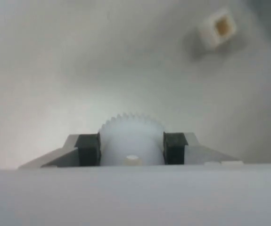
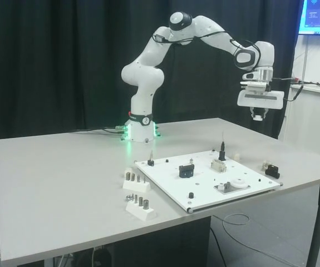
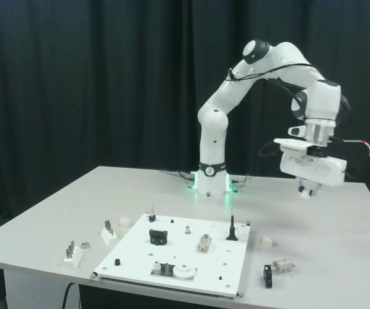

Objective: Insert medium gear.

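In the wrist view a white toothed gear [image 1: 132, 136] sits between two black finger pads [image 1: 88, 149], and my gripper [image 1: 132, 149] is shut on it. The room views show the gripper [image 2: 257, 115] [image 3: 308, 190] hanging high above the grey table, well to the right of and above the white assembly board [image 2: 165, 172] [image 3: 133, 251]. Another white gear [image 2: 238, 184] [image 3: 183, 271] lies on a mount near the board's front edge. Far below the fingers a small white cube [image 1: 218, 27] [image 3: 268, 241] rests on the table.
The board carries several black and metal fixtures, among them a tall black post [image 2: 223, 149] [image 3: 232, 230]. Two white peg holders [image 2: 136, 181] [image 2: 140, 206] stand left of the board. A small black and white part [image 2: 270, 168] [image 3: 276, 268] lies right of it.
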